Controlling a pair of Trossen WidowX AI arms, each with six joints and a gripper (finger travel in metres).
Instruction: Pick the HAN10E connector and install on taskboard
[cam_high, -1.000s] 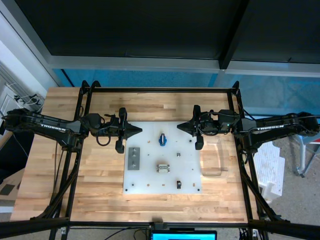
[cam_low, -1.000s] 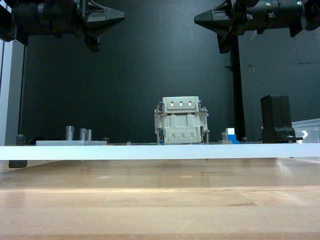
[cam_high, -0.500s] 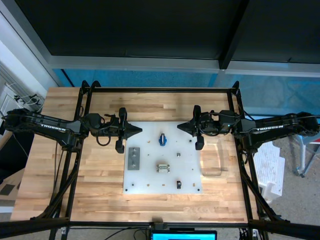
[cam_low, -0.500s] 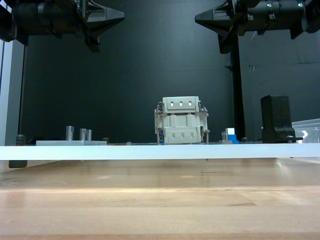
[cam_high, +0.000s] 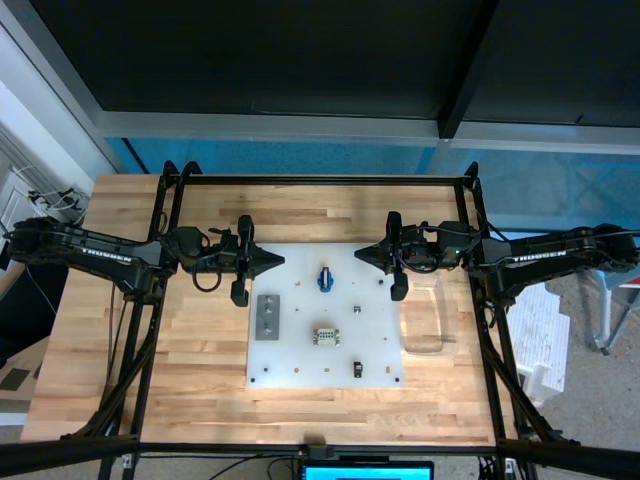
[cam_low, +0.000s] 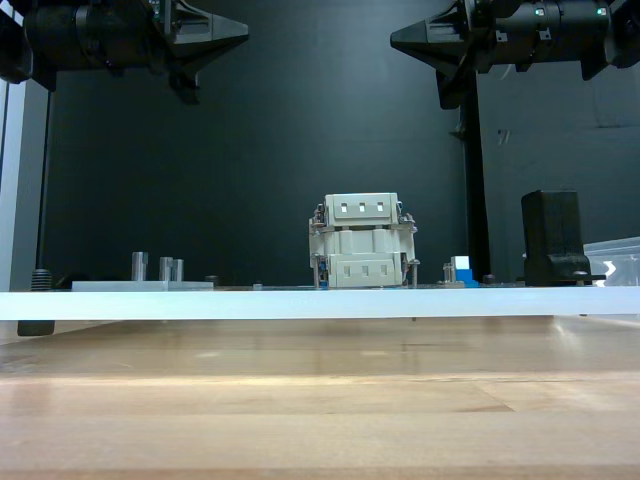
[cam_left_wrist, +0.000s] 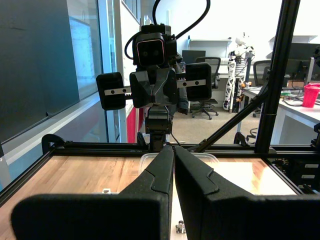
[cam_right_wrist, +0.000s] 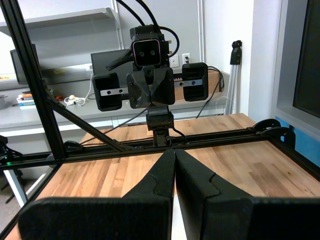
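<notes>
The left pincer (cam_left_wrist: 173, 150) was drawn together, its two black fingers (cam_left_wrist: 160, 172) meeting along their inner edges with nothing between them. It hung high over the far-left corner of the taskboard (cam_high: 300, 362), pointing toward the right arm. The right pincer (cam_right_wrist: 175, 150) was likewise together and held nothing. It hung at about the same height over the board's far-right corner, pointing back at the left one. In the low view both pincers were well above everything on the board, and well apart from each other.

Below them the taskboard, a flat white square plate, lay around the middle of the desk (cam_high: 180, 385). The HAN10E connector (cam_high: 323, 336) stood upright on the board, near its middle and a little toward the desk's near edge. In the low view it showed as a beige-grey body with metallic ends, its base down at the plate. No pincer touched it.

On the board a grey metal block (cam_high: 267, 317) lay toward the left edge, a blue part (cam_high: 325, 278) stood toward the far edge, and a small black fitting (cam_high: 357, 370) sat near the near edge. A clear plastic tray (cam_high: 428, 322) lay on the desk just beside the board's right edge.
</notes>
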